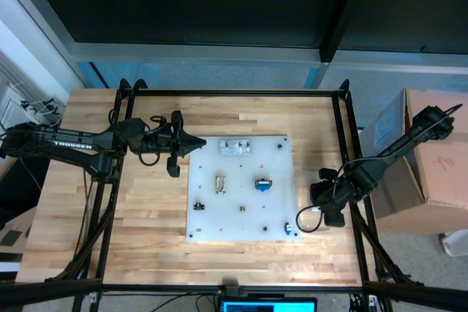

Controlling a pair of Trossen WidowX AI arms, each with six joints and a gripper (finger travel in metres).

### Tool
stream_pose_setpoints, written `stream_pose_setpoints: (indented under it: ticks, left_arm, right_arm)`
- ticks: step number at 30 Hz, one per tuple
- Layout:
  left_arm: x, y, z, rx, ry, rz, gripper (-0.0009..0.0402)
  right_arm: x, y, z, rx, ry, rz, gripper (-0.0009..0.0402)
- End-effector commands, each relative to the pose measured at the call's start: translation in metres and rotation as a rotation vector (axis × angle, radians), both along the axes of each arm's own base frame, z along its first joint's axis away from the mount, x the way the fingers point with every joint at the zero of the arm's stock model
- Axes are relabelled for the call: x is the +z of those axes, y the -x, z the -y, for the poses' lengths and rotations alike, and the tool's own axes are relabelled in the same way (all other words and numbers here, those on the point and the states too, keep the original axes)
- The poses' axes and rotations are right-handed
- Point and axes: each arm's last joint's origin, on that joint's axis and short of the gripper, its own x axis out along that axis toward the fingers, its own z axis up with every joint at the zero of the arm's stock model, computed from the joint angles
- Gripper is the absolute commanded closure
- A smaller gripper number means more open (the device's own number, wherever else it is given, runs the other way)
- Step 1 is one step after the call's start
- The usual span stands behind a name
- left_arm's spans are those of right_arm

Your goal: Pick the RJ45 connector and install on the taskboard

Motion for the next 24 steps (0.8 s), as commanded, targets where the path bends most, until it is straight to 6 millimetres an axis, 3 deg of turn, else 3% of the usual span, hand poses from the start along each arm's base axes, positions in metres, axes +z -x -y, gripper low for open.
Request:
stream_pose_setpoints:
  ticks: [1, 13, 24]
  left_arm:
    - [0.000, 0.000, 0.000, 0.000, 0.000, 0.000, 0.0393]
    - [0.000, 0.000, 0.000, 0.000, 0.000, 0.000, 0.0393]
    - [0.000, 0.000, 0.000, 0.000, 0.000, 0.000, 0.0393]
  right_arm:
    - [-0.002, 0.001, 0.001, -0.001, 0.004, -0.005, 0.0224]
    - [-0.019, 0.005, 0.003, 0.004, 0.012, -0.049, 0.0232]
    - [-0.032, 0.006, 0.003, 0.010, 0.005, -0.082, 0.0373]
